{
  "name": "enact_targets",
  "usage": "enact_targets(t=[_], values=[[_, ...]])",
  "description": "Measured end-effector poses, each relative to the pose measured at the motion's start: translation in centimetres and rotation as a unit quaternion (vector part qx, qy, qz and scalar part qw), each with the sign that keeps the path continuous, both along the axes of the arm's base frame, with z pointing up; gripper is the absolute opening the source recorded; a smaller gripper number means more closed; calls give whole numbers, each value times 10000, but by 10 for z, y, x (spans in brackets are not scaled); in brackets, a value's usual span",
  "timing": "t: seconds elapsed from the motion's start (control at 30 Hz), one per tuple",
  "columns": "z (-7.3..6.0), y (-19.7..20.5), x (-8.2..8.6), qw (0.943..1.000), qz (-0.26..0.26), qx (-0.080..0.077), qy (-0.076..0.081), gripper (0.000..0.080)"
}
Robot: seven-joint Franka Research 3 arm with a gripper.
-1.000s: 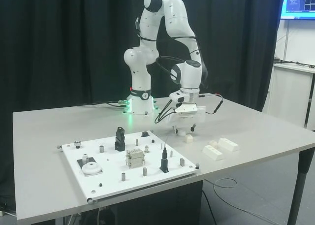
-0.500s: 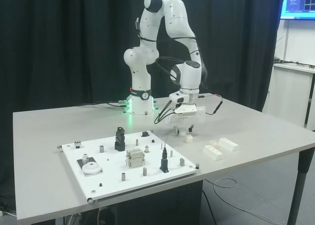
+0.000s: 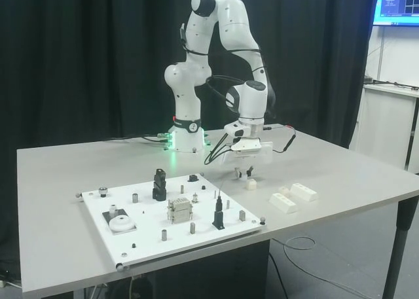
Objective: Pick medium gear.
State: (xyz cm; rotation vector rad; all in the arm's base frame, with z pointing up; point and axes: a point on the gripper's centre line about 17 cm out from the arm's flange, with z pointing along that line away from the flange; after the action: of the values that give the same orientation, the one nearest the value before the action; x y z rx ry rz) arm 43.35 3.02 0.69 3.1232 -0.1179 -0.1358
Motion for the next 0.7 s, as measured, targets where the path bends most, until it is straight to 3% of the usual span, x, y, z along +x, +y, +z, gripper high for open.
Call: enact_targets(t=[0.7], values=[[17, 2, 24, 9996, -15, 56, -267, 281]])
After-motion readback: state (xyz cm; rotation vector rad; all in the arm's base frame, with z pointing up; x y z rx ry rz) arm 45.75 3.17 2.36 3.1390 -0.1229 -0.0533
